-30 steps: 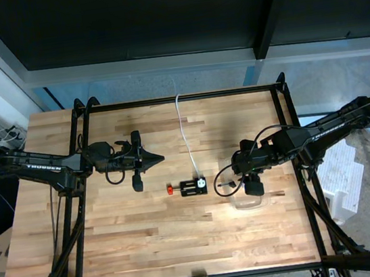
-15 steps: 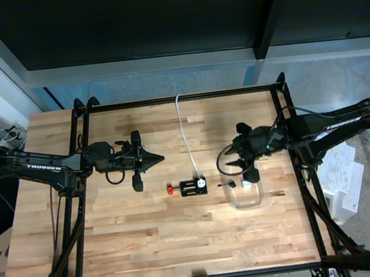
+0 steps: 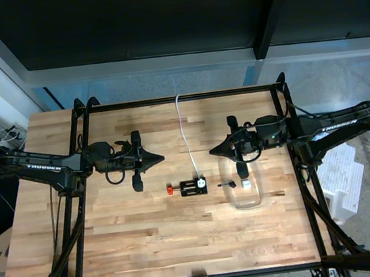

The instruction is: Remove the power plug from the receptacle and place in the container

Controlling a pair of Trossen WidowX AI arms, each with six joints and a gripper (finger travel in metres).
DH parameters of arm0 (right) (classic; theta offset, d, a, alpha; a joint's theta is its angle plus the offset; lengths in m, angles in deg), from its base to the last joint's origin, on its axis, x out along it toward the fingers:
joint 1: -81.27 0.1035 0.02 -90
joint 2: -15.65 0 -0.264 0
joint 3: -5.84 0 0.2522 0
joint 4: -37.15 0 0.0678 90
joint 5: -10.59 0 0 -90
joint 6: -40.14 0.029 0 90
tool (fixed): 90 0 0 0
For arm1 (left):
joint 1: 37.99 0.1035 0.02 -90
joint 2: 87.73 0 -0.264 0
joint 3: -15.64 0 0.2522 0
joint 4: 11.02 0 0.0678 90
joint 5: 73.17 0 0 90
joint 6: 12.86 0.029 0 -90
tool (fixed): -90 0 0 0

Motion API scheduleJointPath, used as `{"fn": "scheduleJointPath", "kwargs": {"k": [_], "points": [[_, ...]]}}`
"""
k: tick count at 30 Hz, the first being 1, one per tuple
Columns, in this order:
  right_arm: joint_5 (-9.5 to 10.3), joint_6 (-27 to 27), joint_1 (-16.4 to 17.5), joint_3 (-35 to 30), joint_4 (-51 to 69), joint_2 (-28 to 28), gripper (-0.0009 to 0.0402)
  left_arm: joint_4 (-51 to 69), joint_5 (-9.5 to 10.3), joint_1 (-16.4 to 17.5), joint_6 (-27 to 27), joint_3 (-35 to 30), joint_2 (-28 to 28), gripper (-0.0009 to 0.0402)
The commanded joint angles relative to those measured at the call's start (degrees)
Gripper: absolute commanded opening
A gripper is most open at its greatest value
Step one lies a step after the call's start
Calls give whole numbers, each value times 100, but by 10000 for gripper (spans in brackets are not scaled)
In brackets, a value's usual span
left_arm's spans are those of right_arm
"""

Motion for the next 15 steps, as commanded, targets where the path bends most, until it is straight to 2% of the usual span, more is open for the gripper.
{"fn": "scheduleJointPath", "kwargs": {"k": [1, 5, 8, 9, 15], "points": [[-7, 26, -85, 258, -680, 4, 1, -2, -2, 0, 0, -2, 2, 0], [33, 20, -188, 605, -1410, 4, 0, -2, 0, 2, 0, -2, 2, 0], [396, 81, -361, 894, -1956, 4, 0, -2, 0, 0, 0, -2, 2, 0], [444, 146, -424, 981, -2100, 4, 0, -2, 0, 2, 0, -2, 2, 0], [391, 157, -468, 1329, -2614, 4, 0, -2, -2, 2, 0, -2, 2, 0]]}}
